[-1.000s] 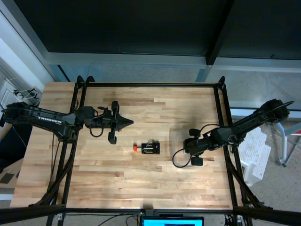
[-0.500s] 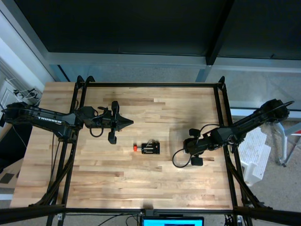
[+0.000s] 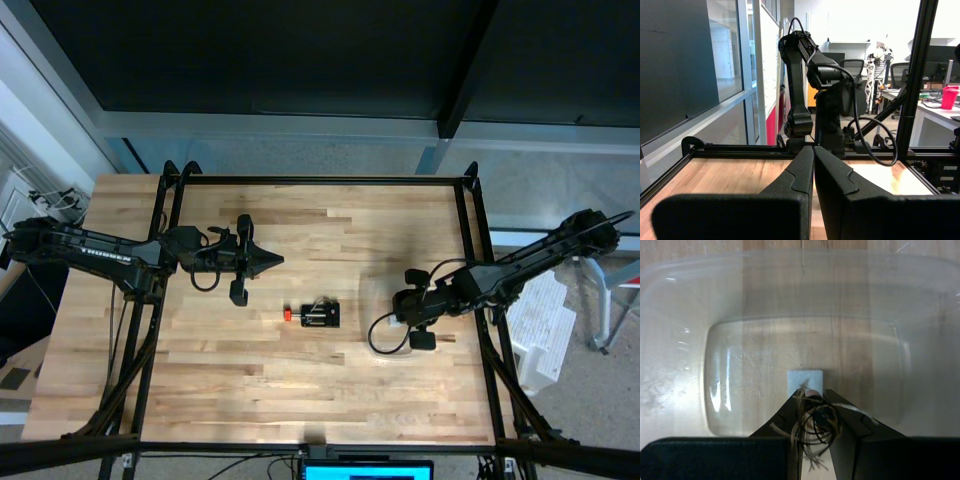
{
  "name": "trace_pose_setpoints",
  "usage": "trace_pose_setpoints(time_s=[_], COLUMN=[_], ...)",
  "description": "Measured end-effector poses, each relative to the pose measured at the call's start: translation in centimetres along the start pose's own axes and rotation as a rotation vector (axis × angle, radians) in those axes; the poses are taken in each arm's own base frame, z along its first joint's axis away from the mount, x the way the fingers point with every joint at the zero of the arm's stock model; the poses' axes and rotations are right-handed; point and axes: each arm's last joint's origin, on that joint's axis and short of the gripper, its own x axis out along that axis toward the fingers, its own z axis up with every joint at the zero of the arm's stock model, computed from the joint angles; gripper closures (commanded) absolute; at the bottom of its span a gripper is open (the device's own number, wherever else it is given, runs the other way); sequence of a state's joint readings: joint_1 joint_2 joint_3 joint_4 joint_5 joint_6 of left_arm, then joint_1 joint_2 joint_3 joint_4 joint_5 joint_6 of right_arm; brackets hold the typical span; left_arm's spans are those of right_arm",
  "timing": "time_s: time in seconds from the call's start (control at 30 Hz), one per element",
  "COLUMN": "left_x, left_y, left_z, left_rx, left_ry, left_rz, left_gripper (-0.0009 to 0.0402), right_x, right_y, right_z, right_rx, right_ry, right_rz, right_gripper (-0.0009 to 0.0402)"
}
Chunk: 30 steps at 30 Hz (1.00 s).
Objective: Pick the RCA connector and install on taskboard
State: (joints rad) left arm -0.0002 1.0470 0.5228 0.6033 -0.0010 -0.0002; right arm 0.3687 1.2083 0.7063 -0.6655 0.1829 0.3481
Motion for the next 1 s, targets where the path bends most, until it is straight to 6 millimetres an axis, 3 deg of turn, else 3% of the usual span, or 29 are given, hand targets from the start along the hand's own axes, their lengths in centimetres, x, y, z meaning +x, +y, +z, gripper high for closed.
trace_pose_setpoints(time_s=[0.5, 1.0], left_x=[0.0, 0.0], left_y=[0.0, 0.0], left_z=[0.0, 0.0], left_rx=[0.000, 0.000], left_ry=[0.000, 0.000], left_rz=[0.000, 0.000], left_gripper=[0.0393, 0.0393], right_x=[-5.4, -5.5], right_y=[-0.2, 0.0], right_z=[2.3, 3.3], right_rx=[-0.003, -0.044], right_ry=[0.004, -0.022], right_rz=[0.000, 0.005], right_gripper=[0.0389, 0.0389])
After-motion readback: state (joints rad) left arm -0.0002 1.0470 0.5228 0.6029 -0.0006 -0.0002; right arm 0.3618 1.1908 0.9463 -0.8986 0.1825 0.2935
